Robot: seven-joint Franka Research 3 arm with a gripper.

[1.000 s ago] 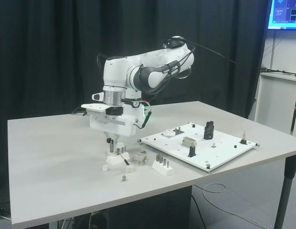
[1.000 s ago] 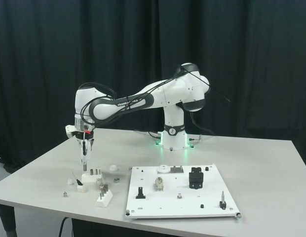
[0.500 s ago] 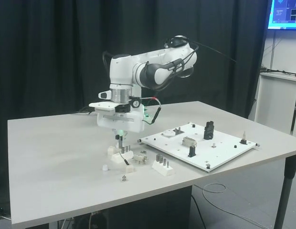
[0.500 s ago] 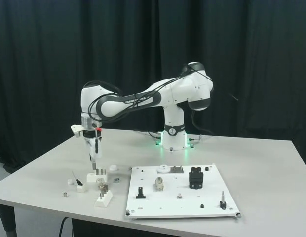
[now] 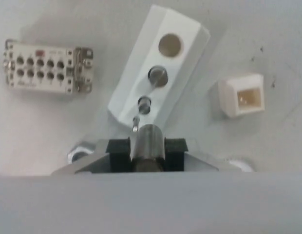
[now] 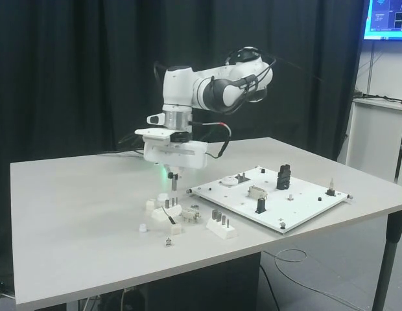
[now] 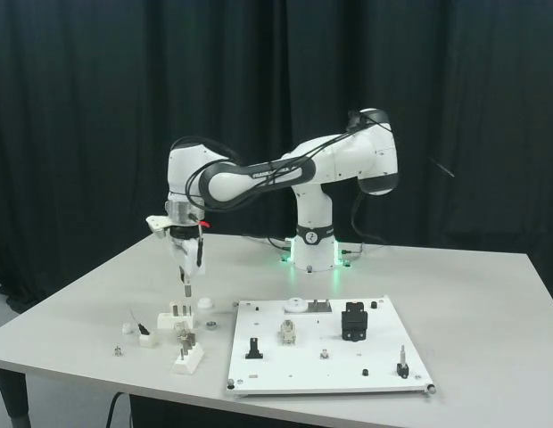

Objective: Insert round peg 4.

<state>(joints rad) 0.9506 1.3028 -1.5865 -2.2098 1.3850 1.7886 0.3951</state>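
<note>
**Round peg held above the peg block**

The jaws [image 5: 148,146] of the white arm [image 7: 259,174] are clamped on a grey round peg [image 5: 148,141], which stands upright between the black pads [image 5: 118,147]. In the second room view the peg [image 7: 187,287] hangs clear of the worktop [image 7: 491,303], just above the white peg block [image 7: 174,317] and not touching it.

In the wrist view the peg block [image 5: 158,68] shows one empty round hole [image 5: 170,44] at its far end, then three smaller pegs in a row; the held peg is off the block's near end. A white multi-pin connector [image 5: 47,67] lies at about 10 o'clock from the jaws, and a small white square socket [image 5: 242,95] at about 2 o'clock, both apart from the block.

In the first room view the white assembly board [image 6: 272,194] lies at 3 o'clock from the jaws [image 6: 173,194], well apart, carrying a black part [image 6: 283,176].
</note>
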